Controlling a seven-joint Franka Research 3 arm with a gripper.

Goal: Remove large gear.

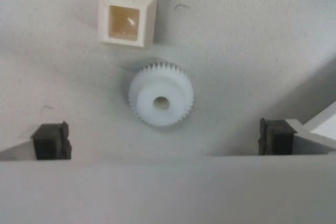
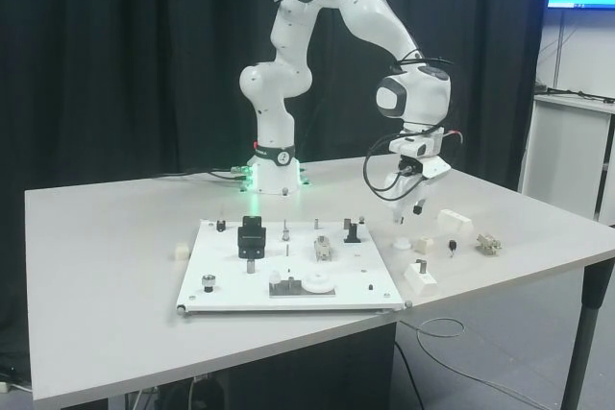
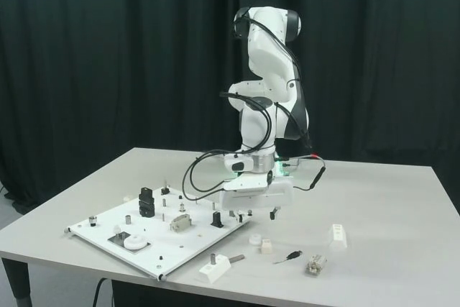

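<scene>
A white toothed plastic gear (image 1: 160, 101) with a round centre hole lies flat on the bare grey table (image 1: 252, 51), off the white assembly board (image 2: 288, 271). In the wrist view it sits between and ahead of the two black fingertip pads. Just beside it stands a small white square block with a hollow middle (image 1: 126, 17), near but not touching.

The gripper (image 1: 163, 140) hangs above the gear with its jaws spread wide and nothing between them — the gear is free on the table.

In the room views the white arm reaches over the table just past the board's edge. A larger white gear (image 2: 318, 283) sits on the board near its front edge, well apart from the gripper. Judged from this, the gear under the gripper may already be the removed one; which gear the task means cannot be told for certain.

If a grasp is intended here, the fingers should come straight down with the gear centred between the pads, closing across its toothed rim — and staying clear of the hollow block.
</scene>
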